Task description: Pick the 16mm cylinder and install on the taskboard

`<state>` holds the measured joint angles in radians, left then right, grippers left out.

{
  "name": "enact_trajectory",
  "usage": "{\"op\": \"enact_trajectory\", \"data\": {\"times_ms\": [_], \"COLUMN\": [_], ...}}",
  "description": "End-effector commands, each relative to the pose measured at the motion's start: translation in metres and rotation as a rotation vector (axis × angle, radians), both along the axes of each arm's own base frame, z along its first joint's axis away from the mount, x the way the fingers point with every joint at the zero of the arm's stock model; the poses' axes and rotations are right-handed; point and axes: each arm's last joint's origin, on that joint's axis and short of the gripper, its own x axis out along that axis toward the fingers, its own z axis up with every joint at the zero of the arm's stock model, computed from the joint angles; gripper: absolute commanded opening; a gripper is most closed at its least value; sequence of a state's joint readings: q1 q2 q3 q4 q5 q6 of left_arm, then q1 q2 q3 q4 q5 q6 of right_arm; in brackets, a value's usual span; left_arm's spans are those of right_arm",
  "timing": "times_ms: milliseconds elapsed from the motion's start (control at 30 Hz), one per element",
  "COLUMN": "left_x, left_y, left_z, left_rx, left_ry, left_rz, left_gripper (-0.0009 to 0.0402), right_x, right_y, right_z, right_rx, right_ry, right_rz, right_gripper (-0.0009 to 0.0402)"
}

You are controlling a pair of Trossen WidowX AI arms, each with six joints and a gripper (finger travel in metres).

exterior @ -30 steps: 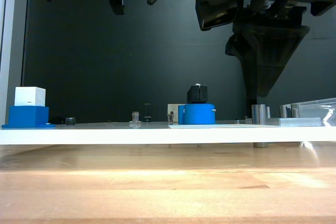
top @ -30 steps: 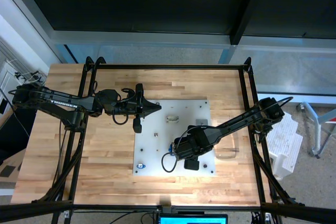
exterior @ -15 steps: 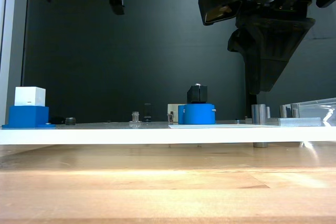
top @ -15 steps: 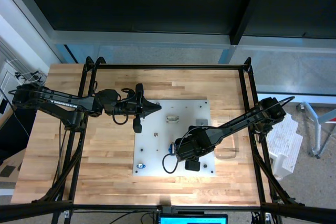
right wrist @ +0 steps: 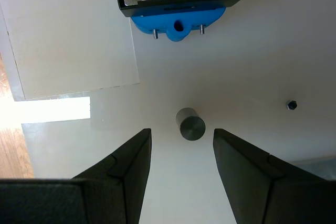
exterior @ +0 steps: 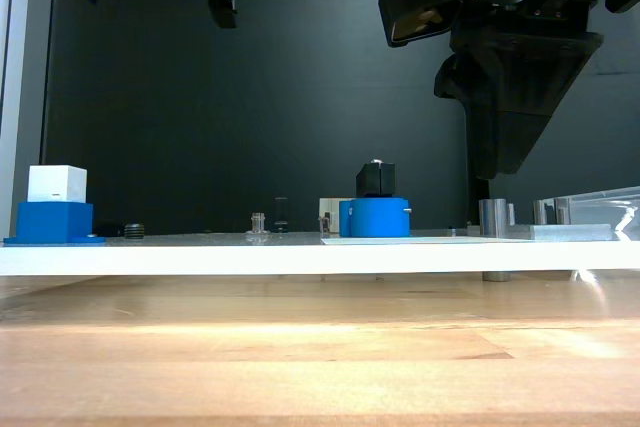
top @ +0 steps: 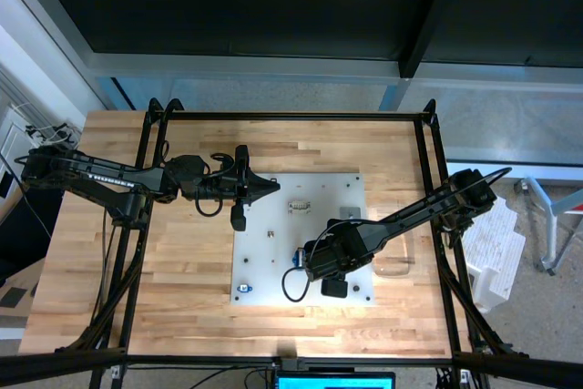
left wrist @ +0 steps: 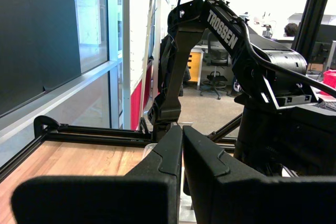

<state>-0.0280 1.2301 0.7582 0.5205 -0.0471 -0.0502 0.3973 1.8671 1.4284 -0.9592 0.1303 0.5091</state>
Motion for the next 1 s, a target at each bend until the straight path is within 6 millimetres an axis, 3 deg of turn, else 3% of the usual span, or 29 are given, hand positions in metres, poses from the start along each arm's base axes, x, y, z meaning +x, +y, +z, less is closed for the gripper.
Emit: {"op": "enact_trajectory", "data": {"times_ms": [33, 600, 767, 1000], "left_x": [0.000, 0.000, 0.000, 0.000], "left_y": [0.000, 0.000, 0.000, 0.000], "left_z": [0.000, 0.000, 0.000, 0.000], "left_rx": [0.000, 0.000, 0.000, 0.000], "left_ry": [0.000, 0.000, 0.000, 0.000], "left_rz": [0.000, 0.000, 0.000, 0.000], "left_gripper": [0.0001, 0.0001, 0.0001, 0.0001], "right_x": [0.000, -0.002, -0.008, -0.037], "right_y": [0.000, -0.002, -0.014, -0.040], "right_z": [0.000, 0.010, 0.025, 0.047], "right_rx": [0.000, -0.001, -0.010, 0.013], "right_ry": [0.000, -0.025, -0.088, -0.287], "right_rz": [0.000, 0.052, 0.079, 0.069], "right_gripper": [0.0161, 0.0160, 0.0151, 0.0104]}}
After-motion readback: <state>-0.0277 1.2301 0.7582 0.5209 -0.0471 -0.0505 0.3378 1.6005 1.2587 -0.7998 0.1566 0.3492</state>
